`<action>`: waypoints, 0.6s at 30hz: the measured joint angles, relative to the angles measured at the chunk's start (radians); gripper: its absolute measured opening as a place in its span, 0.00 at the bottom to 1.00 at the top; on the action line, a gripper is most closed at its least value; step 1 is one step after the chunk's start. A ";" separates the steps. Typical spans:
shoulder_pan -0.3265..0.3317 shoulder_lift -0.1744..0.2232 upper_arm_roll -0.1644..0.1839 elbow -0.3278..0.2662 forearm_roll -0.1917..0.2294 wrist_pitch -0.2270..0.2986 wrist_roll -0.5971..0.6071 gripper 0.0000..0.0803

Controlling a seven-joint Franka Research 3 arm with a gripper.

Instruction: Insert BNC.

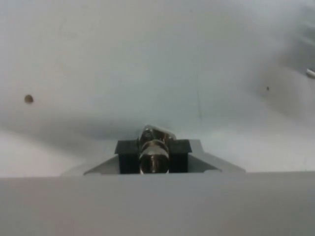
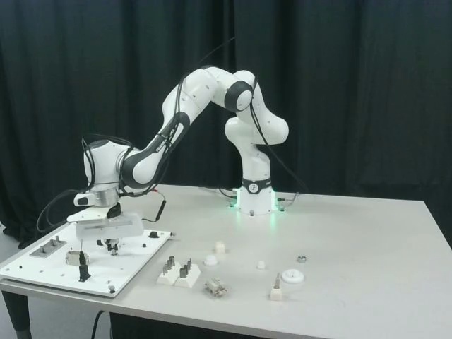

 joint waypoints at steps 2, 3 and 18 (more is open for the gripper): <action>-0.001 0.000 0.000 0.000 0.005 0.000 0.033 0.15; -0.002 0.000 0.000 0.000 0.007 0.000 0.050 0.15; -0.004 0.000 -0.003 -0.001 0.028 0.000 0.294 0.15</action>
